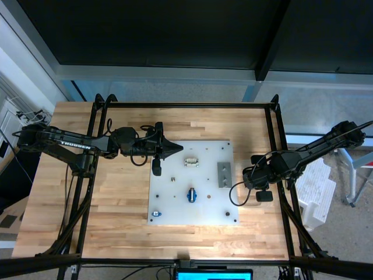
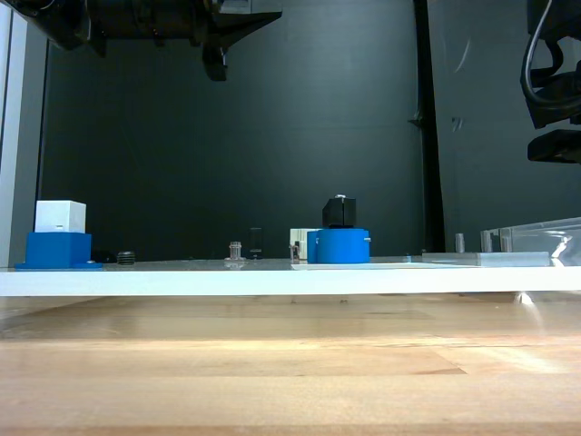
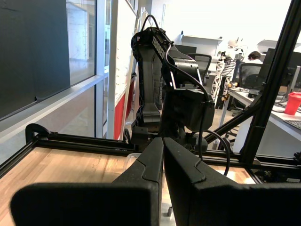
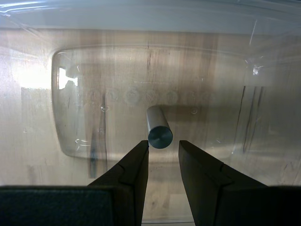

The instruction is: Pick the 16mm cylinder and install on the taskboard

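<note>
Nearest is the bare wooden counter point(image 1: 87, 221), and the taskboard point(image 1: 175, 201) lies flat on it. At the board's near left corner stands a blue base with a white cube point(image 1: 155, 214) on top. Further in, about mid-board, the blue connector point(image 1: 191, 195) stands upright. Beyond it and to the right sits the grey metal block point(image 1: 224, 173).

My right gripper point(image 4: 163, 143) hangs by the board's right edge, level with the grey block, and points down into a clear plastic tray point(image 4: 211, 75). Its fingers point(image 4: 136, 165) stand narrowly apart and hold nothing. The 16mm cylinder point(image 4: 159, 127) lies on its side on the tray floor, with one round end turned towards the wrist camera. It sits just past my fingertips, in line with the gap between them, and I see no contact. I cannot tell how far above it the tips stand. The cylinder is not on the taskboard.

Farthest off, my left gripper point(image 1: 173, 148) is held high over the board's far left part, pointing level towards the right arm. Its fingers point(image 3: 146, 165) are pressed together with nothing between them
</note>
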